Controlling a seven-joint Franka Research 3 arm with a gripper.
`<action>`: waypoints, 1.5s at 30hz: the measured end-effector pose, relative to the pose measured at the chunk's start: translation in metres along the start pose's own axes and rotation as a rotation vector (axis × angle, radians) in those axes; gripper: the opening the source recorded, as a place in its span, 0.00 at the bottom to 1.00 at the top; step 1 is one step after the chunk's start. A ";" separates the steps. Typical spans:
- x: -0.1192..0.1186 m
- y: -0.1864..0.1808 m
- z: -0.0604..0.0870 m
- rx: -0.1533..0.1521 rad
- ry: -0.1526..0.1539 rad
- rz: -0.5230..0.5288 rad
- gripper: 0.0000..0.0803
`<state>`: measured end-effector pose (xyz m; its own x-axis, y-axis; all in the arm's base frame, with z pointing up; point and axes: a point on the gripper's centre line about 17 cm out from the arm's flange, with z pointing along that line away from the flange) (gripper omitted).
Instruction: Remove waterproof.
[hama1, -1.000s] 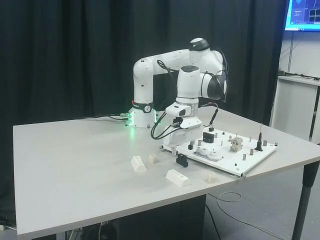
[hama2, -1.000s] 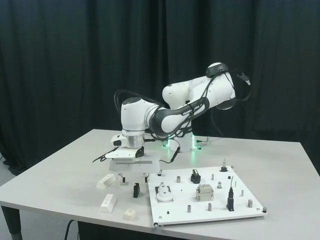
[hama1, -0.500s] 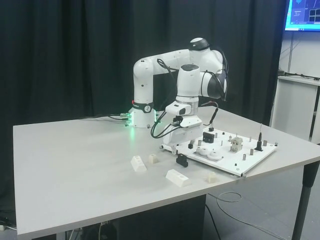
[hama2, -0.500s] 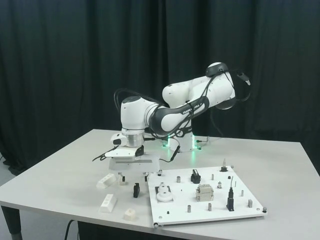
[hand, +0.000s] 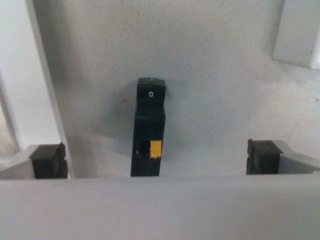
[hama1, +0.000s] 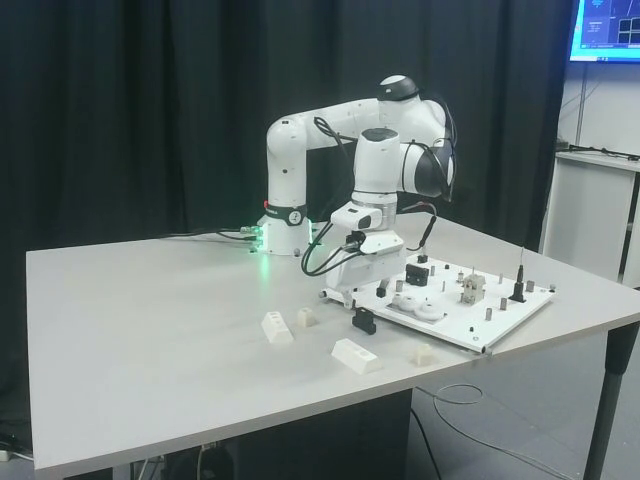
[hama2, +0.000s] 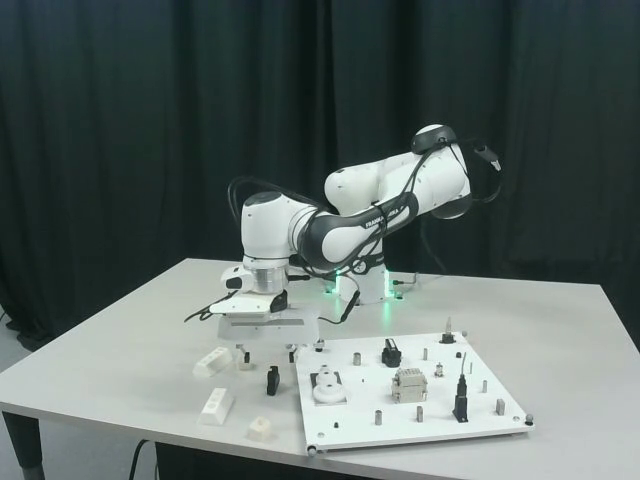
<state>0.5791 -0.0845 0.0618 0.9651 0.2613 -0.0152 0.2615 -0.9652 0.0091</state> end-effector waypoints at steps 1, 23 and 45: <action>0.000 0.000 0.000 0.000 0.000 0.000 1.00; 0.001 0.000 -0.001 0.000 0.002 0.022 1.00; 0.034 -0.032 -0.022 0.047 0.043 0.154 1.00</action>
<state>0.6036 -0.0443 0.0835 0.9936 0.1098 0.0253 0.1108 -0.9931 -0.0389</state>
